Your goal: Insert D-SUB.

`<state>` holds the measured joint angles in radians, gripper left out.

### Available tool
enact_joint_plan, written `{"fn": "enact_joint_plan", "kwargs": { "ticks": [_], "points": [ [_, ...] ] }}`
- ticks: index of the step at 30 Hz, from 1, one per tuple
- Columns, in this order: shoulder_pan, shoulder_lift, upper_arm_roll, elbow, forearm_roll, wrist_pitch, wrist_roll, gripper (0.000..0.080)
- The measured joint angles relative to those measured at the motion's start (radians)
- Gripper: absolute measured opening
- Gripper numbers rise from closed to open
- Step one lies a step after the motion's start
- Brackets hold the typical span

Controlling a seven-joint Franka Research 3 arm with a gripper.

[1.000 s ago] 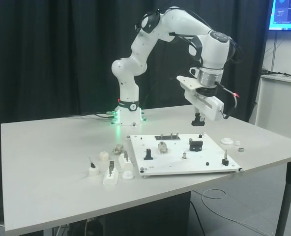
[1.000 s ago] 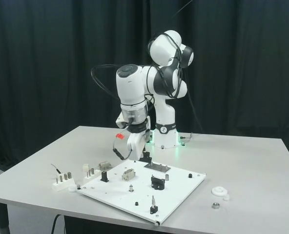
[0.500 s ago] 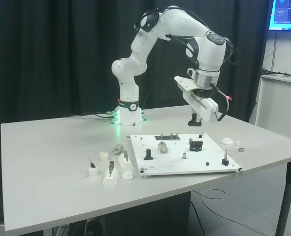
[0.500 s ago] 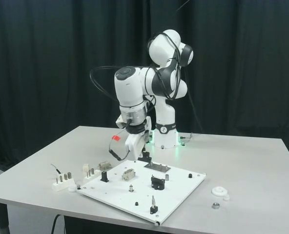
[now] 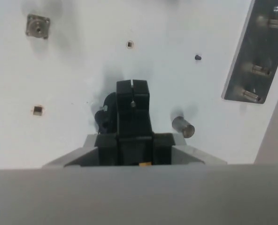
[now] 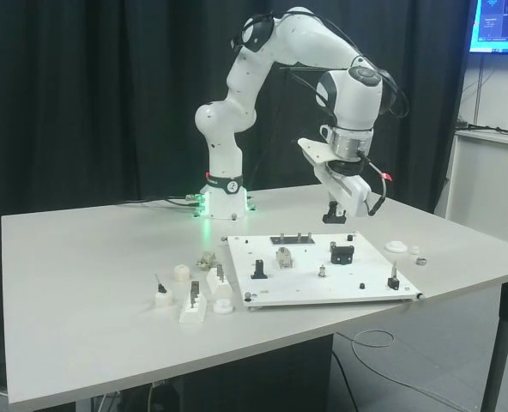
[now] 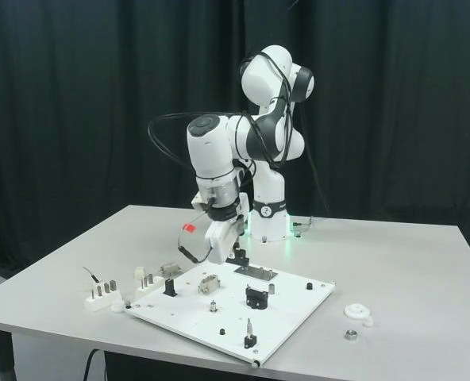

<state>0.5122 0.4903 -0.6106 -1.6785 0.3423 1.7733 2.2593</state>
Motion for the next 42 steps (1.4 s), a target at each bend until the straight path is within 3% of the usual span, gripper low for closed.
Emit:
{"fn": "enact_joint_plan", "kwargs": {
  "ticks": [14,19,25,34,42],
  "points": [
    [0.034,-0.057,-0.001,-0.129,0.011,0.158,0.053,0.0149],
    [0.042,-0.067,-0.009,-0.169,0.050,0.222,0.063,0.0149],
    [0.075,-0.069,-0.045,-0.211,0.093,0.285,0.056,0.0149],
    [0.135,-0.073,-0.091,-0.251,0.133,0.331,0.022,0.0149],
    [0.169,-0.091,-0.106,-0.284,0.159,0.366,0.021,0.0149]
  ]
}}
